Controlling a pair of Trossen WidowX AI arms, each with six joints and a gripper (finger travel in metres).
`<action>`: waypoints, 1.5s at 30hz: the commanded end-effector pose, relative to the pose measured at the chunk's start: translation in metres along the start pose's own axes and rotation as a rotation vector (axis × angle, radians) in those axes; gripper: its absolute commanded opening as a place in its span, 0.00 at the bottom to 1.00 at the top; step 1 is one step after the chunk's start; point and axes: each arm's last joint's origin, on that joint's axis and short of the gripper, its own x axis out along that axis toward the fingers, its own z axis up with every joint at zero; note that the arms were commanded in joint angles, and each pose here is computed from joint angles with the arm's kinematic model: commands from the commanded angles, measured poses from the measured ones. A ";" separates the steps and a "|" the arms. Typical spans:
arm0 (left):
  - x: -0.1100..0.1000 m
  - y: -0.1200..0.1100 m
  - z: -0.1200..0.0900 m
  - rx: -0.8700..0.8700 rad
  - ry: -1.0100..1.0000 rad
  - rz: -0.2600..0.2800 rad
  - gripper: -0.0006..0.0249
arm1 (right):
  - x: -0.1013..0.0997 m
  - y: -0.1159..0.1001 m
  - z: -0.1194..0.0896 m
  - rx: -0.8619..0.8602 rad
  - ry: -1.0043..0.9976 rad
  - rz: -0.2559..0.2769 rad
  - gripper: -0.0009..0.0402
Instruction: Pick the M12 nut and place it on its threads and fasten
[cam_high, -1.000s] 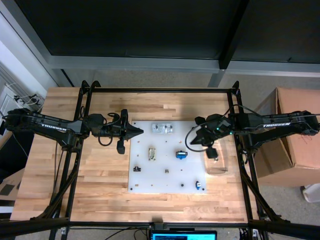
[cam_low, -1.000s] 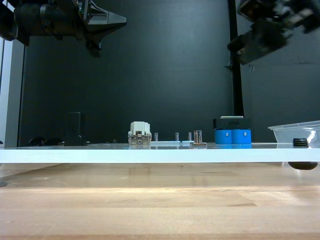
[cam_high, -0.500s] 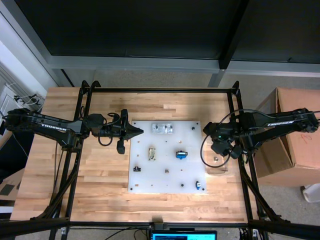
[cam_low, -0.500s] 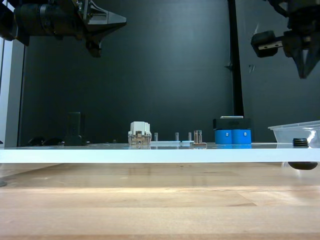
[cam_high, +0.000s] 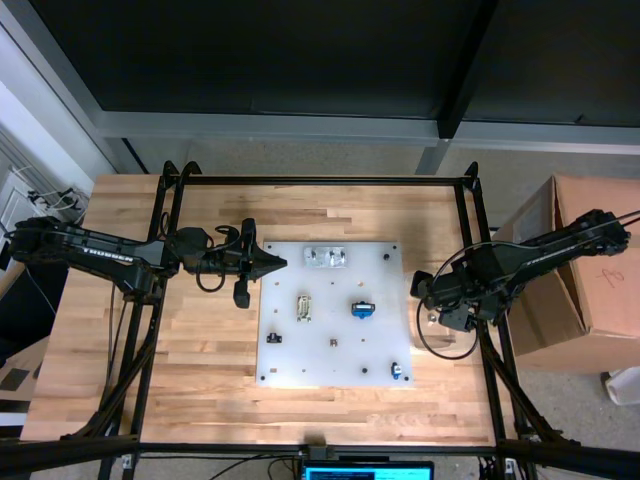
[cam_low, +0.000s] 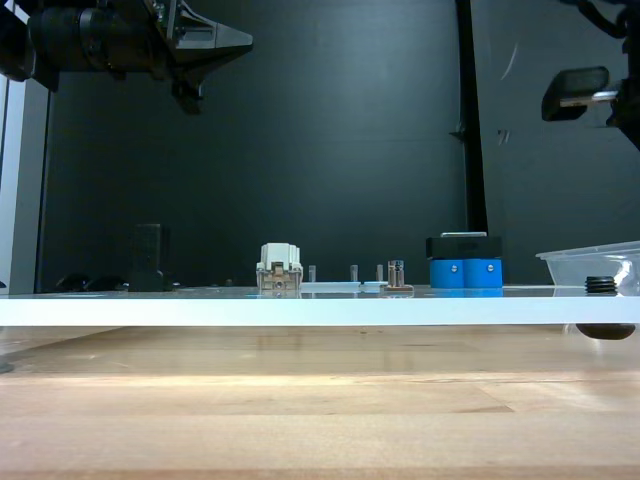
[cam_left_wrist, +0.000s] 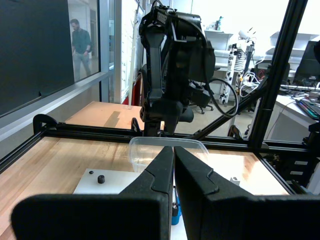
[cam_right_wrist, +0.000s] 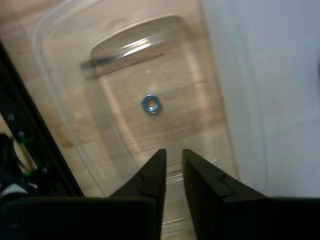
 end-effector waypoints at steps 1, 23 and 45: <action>0.000 0.000 0.000 0.000 0.000 0.000 0.02 | 0.007 0.000 0.002 -0.042 0.005 0.012 0.24; 0.000 0.000 0.000 0.000 0.000 0.000 0.02 | 0.068 0.007 0.003 -0.565 -0.003 0.040 0.47; 0.000 0.000 0.000 0.000 0.000 0.000 0.02 | 0.093 0.008 0.005 -0.523 -0.040 0.033 0.47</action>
